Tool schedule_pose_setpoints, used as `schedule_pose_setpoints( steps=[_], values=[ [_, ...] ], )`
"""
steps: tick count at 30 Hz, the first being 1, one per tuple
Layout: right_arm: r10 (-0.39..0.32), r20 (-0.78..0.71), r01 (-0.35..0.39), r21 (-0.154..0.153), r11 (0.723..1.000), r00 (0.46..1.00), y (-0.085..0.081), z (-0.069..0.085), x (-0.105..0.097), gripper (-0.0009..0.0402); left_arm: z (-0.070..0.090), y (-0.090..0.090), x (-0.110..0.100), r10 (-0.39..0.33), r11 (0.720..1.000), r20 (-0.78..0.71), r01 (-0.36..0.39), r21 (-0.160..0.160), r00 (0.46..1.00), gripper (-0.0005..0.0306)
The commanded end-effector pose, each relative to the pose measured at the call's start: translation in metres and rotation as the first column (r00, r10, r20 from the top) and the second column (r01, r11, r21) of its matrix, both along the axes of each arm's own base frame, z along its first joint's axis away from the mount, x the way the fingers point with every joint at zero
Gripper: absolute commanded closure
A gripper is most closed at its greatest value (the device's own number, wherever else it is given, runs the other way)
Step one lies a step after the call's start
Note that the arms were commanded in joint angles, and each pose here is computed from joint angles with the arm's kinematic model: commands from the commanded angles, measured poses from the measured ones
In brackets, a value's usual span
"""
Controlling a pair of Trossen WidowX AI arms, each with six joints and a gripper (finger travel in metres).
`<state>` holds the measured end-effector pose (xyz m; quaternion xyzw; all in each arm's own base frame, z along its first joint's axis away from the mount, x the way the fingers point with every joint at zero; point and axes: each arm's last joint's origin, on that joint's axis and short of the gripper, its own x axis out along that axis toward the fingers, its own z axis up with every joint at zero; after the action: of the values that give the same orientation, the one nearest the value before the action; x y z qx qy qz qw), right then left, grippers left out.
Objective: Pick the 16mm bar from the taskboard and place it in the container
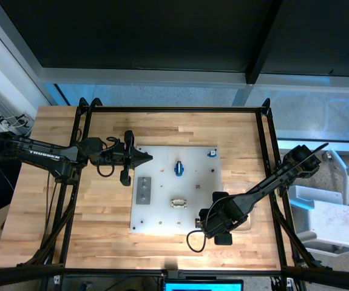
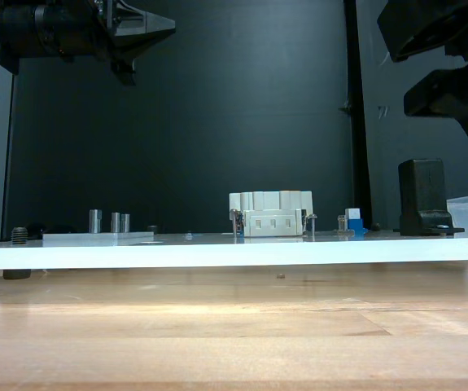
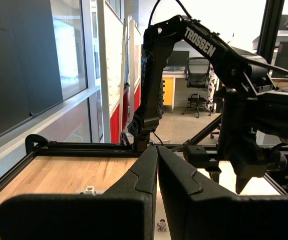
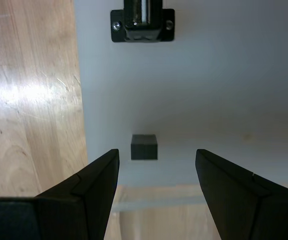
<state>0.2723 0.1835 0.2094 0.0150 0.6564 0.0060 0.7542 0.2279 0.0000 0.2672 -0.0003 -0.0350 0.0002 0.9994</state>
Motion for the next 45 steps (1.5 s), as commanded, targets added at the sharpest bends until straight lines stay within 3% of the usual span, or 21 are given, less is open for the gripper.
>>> schedule_pose_setpoints(
  steps=[1, 26, 45],
  values=[
    [0.010, -0.006, -0.011, -0.003, 1.000, 1.000, -0.001, -0.003, -0.001, 0.0181, 0.000, 0.000, 0.000, 0.000, 1.000, 0.000, 0.000, 0.000, 1.000, 0.0300],
    [0.039, -0.020, -0.039, -0.015, 0.999, 0.999, 0.004, -0.018, 0.004, 0.0182, 0.000, 0.000, 0.000, 0.000, 1.000, 0.000, 0.000, 0.000, 1.000, 0.0300],
    [0.038, -0.009, -0.038, -0.008, 0.999, 0.999, 0.003, -0.029, 0.002, 0.0243, 0.000, 0.000, 0.000, 0.000, 1.000, 0.000, 0.000, 0.000, 1.000, 0.0300]
  ],
)
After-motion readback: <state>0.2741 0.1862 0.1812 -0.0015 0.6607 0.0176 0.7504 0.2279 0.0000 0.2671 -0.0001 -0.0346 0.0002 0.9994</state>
